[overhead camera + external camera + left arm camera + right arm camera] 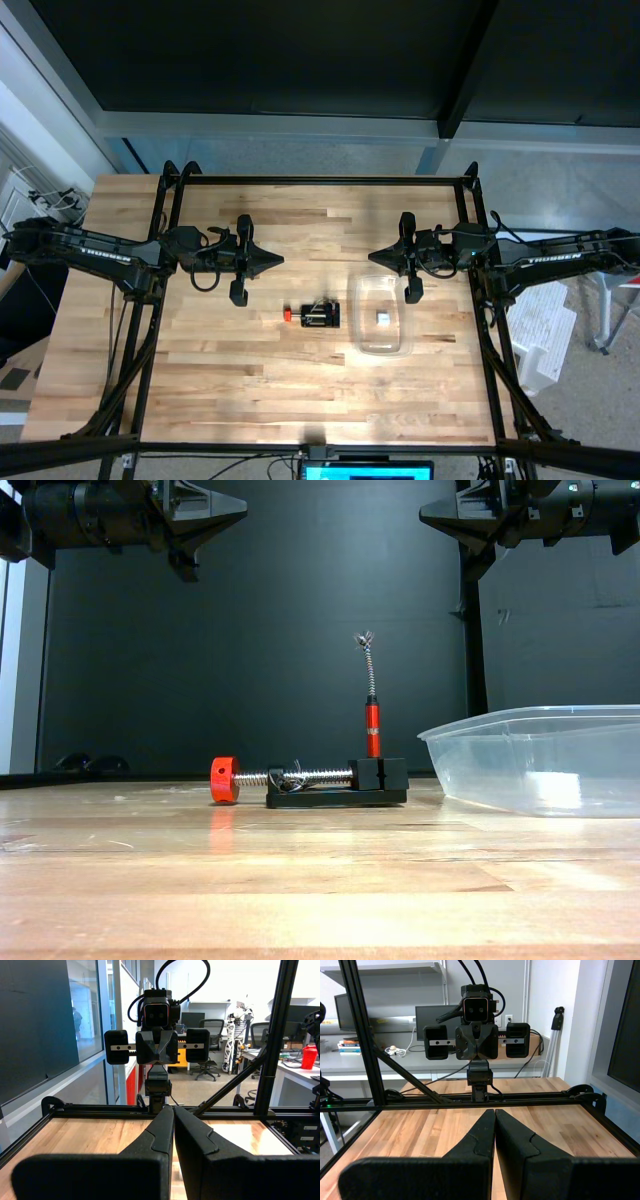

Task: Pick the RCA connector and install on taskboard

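The taskboard (pixel 320 316) is a small black block lying mid-table, with a red knob (pixel 288 314) at its left end. In the low view the taskboard (pixel 336 784) carries a horizontal spring toward the red knob (pixel 224 779) and a thin red post with a springy wire (pixel 371 705) standing up. The RCA connector cannot be made out in any view. My left gripper (pixel 280 260) (pixel 243 518) (pixel 173 1110) hovers high, left of and behind the board, shut and empty. The right gripper (pixel 372 258) (pixel 422 518) (pixel 494 1111) mirrors it, also shut and empty.
A clear plastic tray (pixel 400 345) (pixel 470 765) sits just right of the board, holding a small white square piece (pixel 382 317). A black metal frame (pixel 320 181) borders the table's back and sides. Each wrist view shows the opposite arm facing it.
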